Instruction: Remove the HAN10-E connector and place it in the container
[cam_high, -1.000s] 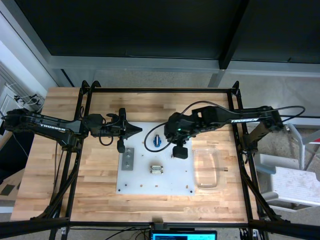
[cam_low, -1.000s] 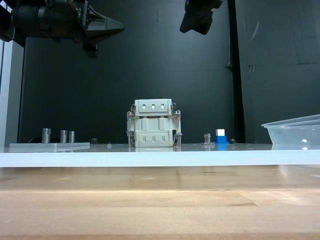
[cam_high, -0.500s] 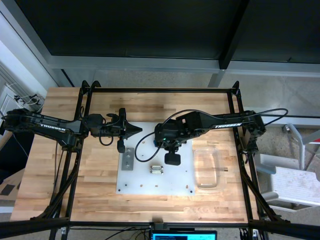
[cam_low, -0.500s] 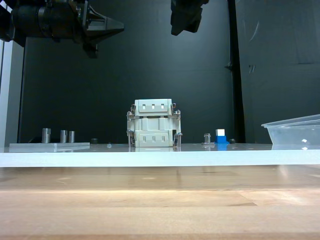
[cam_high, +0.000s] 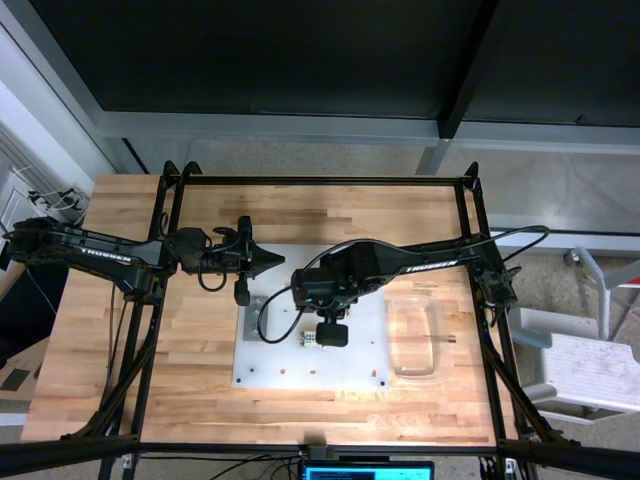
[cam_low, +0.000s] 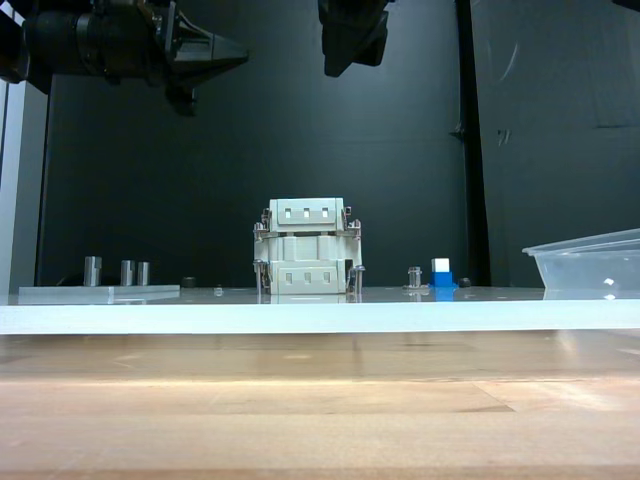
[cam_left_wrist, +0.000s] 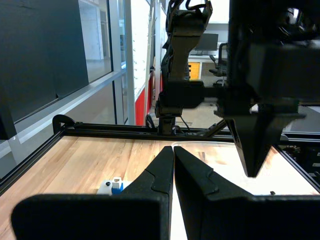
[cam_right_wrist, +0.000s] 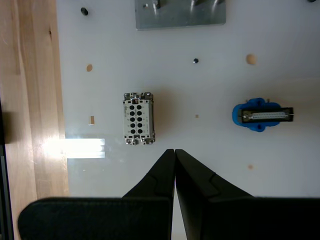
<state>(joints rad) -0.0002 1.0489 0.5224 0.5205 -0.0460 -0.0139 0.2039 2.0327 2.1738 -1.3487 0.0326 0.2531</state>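
High view: left end effector (cam_high: 270, 262) and right end effector (cam_right_wrist: 174, 151), both pinched together, above white board (cam_high: 352, 362).

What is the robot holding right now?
Nothing. The right end effector hangs shut high over the HAN10-E connector, not touching it; the left end effector hangs shut above the board.

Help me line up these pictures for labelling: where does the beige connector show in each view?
High: connector on the white board, partly under the right arm.
Low: connector at centre, standing on the board.
Left wrist: not visible; shut left gripper hangs over the board's far-left corner.
Right wrist: connector just beyond the shut right gripper.
Shared landmark: grey plate.
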